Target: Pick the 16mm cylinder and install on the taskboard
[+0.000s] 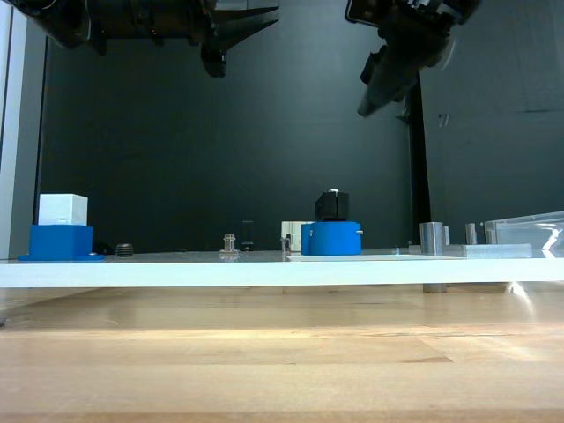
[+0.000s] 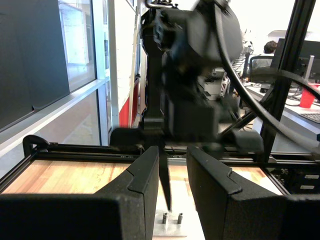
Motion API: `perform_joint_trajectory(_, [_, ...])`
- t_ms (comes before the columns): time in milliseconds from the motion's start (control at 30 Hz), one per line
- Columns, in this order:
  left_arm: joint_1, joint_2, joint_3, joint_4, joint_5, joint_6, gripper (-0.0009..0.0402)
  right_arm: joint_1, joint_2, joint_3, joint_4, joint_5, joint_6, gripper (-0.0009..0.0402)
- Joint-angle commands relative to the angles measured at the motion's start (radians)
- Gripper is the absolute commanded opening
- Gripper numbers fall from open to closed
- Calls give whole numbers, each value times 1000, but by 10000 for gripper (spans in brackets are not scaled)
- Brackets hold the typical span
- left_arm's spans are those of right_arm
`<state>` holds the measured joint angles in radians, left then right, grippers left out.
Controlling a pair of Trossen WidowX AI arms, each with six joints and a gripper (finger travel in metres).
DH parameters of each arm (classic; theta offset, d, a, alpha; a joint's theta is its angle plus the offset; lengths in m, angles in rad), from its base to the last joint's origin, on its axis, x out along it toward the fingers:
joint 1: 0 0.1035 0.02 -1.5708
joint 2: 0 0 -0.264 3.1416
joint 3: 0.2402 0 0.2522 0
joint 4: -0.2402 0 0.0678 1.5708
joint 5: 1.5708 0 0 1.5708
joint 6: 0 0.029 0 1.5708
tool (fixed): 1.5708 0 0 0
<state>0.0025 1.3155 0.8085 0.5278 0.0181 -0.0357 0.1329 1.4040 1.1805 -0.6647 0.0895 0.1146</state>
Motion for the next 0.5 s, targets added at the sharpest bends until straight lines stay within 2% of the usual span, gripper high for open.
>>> perform_joint_trajectory(33, [0,0,0,0,0,0,74,-26,-67,-49,105,-3,-28,125])
perform_joint_trajectory(300, [0,0,0,0,0,0,74,-81,-240,-208,371,-5,-62,68])
perform_joint_trajectory(500, [0,0,0,1,0,0,74,-95,-368,-323,537,-5,-79,21])
